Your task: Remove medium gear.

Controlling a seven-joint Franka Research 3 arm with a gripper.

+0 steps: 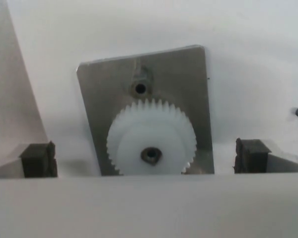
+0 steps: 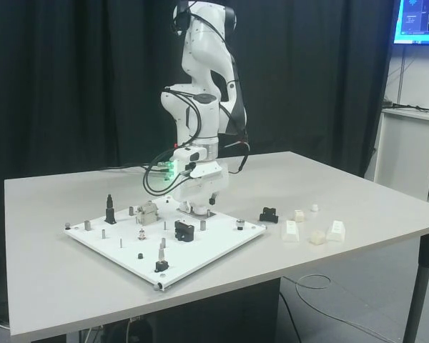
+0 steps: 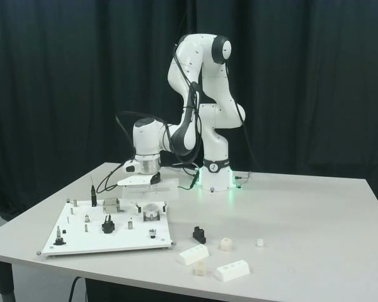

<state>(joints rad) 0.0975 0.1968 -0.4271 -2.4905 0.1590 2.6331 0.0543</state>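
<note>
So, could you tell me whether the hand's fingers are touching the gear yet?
Apart. In the wrist view the two black fingers stand wide on either side of the white gear, with grey plate and white board showing between each finger and the teeth.

First room camera stands off one corner of the grey table [image 2: 357, 193], looking across at the arm [image 2: 200, 93] with black curtains behind. Second room camera faces the arm's base head-on from the opposite long edge, a bit farther back. Both take in the whole white board [image 3: 82, 242] and the loose pieces beside it. Wrist camera hangs close above the board, looking straight down onto a grey plate [image 1: 184, 84] with a white gear [image 1: 151, 134]
</note>
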